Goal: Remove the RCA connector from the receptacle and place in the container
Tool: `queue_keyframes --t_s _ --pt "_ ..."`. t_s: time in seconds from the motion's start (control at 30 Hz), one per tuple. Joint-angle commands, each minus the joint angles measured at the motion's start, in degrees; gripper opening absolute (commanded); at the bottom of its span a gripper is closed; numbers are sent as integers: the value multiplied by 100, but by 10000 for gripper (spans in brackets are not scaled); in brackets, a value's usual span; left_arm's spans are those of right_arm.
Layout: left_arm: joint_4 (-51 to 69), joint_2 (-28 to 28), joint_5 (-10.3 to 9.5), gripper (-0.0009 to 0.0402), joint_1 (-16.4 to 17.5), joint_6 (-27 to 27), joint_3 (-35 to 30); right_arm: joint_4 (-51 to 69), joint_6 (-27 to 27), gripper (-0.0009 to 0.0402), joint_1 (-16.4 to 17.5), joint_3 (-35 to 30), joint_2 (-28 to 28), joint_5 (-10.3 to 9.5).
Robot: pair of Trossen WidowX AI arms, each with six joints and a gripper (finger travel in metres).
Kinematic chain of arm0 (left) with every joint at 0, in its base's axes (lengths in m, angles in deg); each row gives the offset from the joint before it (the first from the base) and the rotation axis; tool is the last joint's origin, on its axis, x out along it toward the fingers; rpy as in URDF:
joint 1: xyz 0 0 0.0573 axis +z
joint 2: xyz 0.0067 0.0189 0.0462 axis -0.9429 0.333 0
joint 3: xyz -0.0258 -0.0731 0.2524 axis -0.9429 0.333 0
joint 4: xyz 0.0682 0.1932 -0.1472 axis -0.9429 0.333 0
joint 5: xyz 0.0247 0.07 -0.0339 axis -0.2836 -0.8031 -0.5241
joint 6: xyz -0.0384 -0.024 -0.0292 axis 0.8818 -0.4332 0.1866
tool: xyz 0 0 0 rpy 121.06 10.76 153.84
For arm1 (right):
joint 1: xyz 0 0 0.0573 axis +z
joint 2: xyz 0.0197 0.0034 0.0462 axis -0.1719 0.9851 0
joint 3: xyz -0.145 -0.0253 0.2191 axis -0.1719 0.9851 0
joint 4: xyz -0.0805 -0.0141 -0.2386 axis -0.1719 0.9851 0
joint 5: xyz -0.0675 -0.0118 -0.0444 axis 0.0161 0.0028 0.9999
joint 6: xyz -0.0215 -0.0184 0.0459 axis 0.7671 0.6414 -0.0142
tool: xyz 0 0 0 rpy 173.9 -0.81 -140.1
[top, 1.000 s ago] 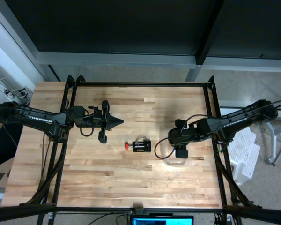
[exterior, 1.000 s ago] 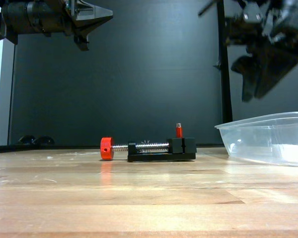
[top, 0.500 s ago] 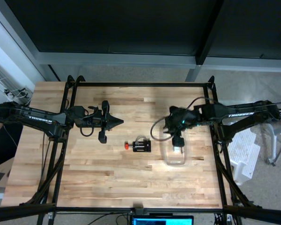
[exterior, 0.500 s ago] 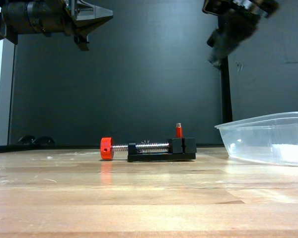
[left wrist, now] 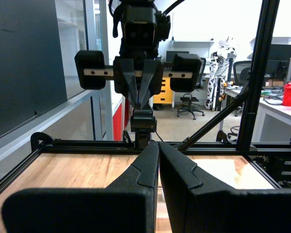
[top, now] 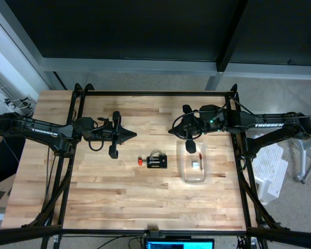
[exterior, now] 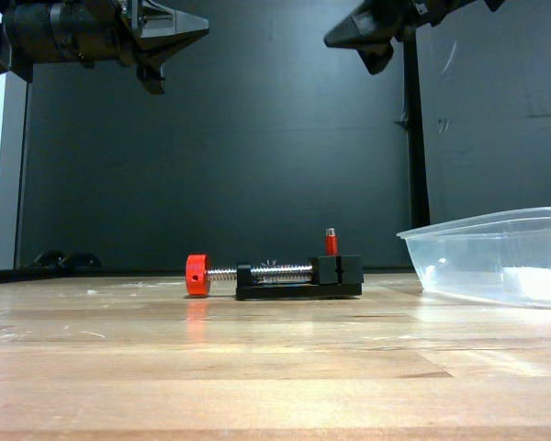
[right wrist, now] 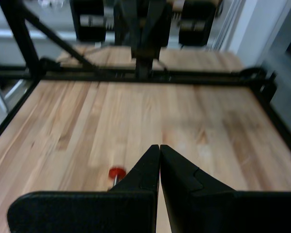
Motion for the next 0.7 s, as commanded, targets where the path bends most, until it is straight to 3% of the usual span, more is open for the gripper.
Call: queue_keyframes --t_s 0.03,0.43,0.7 --pt "-2 0 0 0 2 0 0 -581 26 0 42 240 -59 153" --pt "-2 0 0 0 2 0 0 -3056 -221 0 55 1602 -501 192" --pt "-2 0 0 0 0 0 0 -3748 -404 0 76 2151 -520 188"
